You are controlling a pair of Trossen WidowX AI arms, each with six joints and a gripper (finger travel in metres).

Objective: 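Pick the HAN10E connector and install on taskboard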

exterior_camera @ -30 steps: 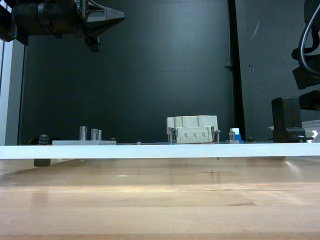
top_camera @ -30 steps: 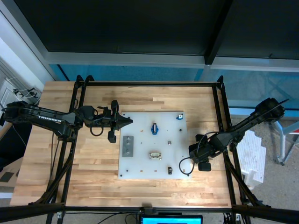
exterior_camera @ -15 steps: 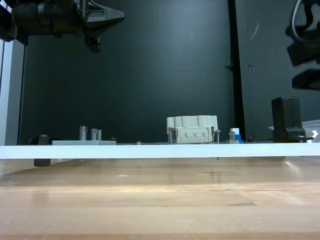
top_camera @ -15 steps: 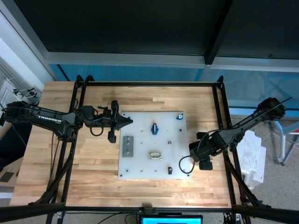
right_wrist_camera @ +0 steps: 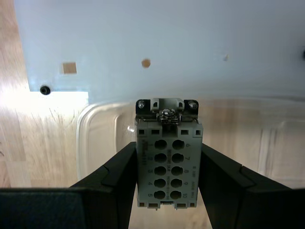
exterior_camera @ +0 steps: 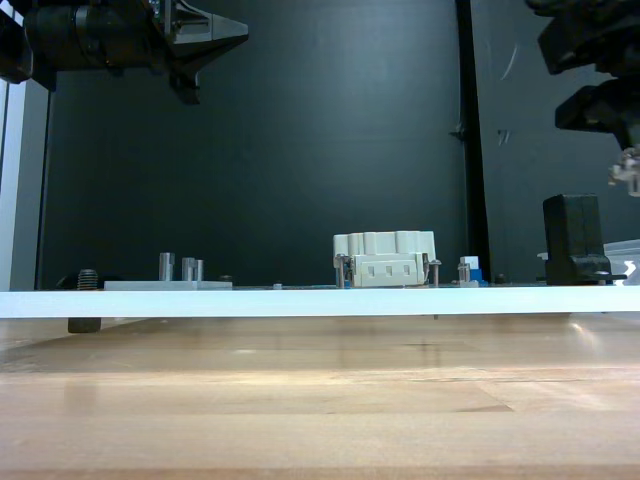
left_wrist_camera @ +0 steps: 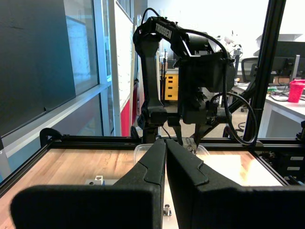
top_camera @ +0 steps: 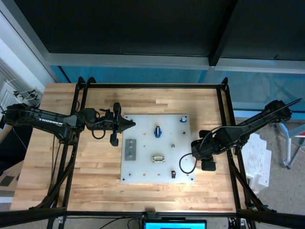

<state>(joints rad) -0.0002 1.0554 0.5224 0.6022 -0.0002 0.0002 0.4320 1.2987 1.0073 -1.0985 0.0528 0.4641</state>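
The HAN10E connector (right_wrist_camera: 167, 162), a beige block with two rows of numbered contact holes, hangs between the fingers of my right gripper (right_wrist_camera: 167, 149), which is shut on it. It hangs over a clear tray's rim, just off the right edge of the white taskboard (top_camera: 143, 171). In the high view my right gripper (top_camera: 194, 149) sits at that right edge. A tip of the connector (exterior_camera: 628, 176) peeks in at the low view's right side. My left gripper (top_camera: 131, 123) is shut and empty, high above the board's back-left corner.
On the board are a grey plate with two holes (top_camera: 130, 149), a blue upright part (top_camera: 157, 131), a beige housing (top_camera: 158, 159) and a black fitting (top_camera: 174, 174). The clear plastic tray (right_wrist_camera: 83, 124) lies right of the board. Black frame rails (top_camera: 224, 124) border the table.
My right arm has risen and shifted left toward the board, carrying the connector up out of the tray. The left arm has not moved.
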